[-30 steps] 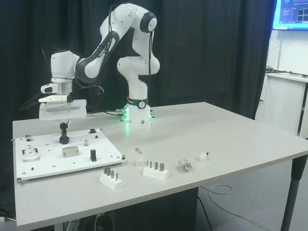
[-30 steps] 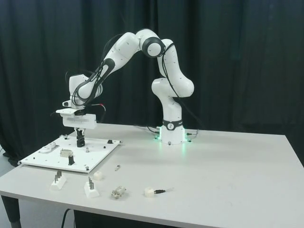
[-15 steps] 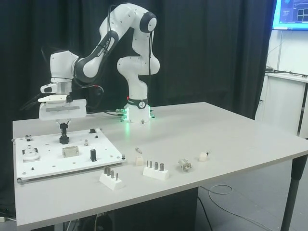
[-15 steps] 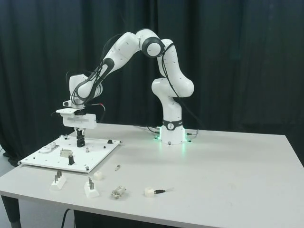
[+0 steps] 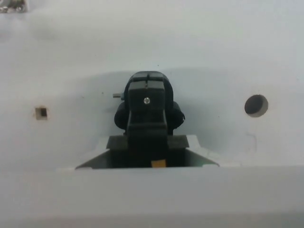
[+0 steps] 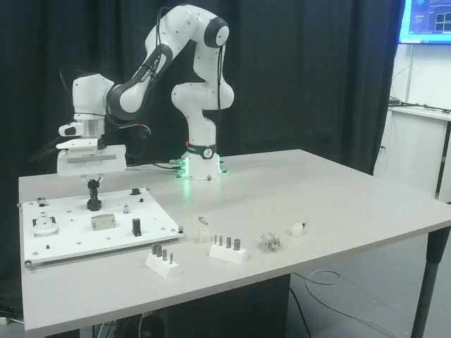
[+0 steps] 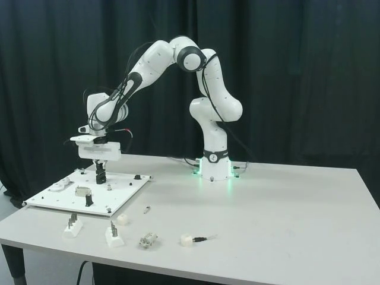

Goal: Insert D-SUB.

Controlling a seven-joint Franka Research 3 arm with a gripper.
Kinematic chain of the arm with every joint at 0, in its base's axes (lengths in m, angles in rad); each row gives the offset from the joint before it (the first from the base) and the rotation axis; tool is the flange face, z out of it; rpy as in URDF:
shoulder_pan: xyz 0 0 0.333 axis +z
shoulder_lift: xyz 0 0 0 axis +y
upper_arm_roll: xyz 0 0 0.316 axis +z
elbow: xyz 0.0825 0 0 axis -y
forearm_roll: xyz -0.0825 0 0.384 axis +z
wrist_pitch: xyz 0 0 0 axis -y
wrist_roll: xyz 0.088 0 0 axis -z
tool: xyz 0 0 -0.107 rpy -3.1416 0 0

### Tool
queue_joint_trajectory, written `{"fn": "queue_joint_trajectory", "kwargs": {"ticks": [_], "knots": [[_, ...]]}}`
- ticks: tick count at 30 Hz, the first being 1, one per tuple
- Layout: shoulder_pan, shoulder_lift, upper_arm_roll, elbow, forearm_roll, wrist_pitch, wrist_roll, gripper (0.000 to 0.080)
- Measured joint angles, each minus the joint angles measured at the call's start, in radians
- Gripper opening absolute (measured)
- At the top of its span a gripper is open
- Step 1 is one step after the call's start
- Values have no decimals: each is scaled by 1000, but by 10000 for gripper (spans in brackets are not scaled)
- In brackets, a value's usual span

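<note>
**The arm hardly moves, and the plug waits on the table**

Almost nothing is different from a moment ago. The white arm's wrist shifts only a tiny bit. The gripper (image 6: 92, 187) stays low over the back of the white board (image 6: 151, 218), right on top of a small black post (image 6: 92, 205). The post has not moved.

In the wrist view the black post (image 5: 146, 102) sits right in the middle, standing up from the board, with a round hole (image 5: 256, 105) in the board off to one side. I cannot tell if the gripper is spread wide or pinching the post, because the black parts run together.

A small metal plug (image 6: 270, 241) lies on the grey table (image 6: 317, 190), well away from the board and the gripper. It may be the D-SUB, but it is too small to be sure. Nothing touches it. A little metal socket (image 6: 103, 222) sits on the board, near the post. I think that is where the plug has to go.

So the real job looks like it has not started. The plug is not picked up and the socket has nothing in it. I think the arm would have to lift off the post and go over to the plug
</note>
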Motion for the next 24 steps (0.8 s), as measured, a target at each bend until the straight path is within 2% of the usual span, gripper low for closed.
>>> {"fn": "queue_joint_trajectory", "kwargs": {"ticks": [10, 24], "knots": [[-4, -4, -1, -4, 22, -1, -14, 153], [-4, -5, -1, -4, 26, -1, -16, 153]]}}
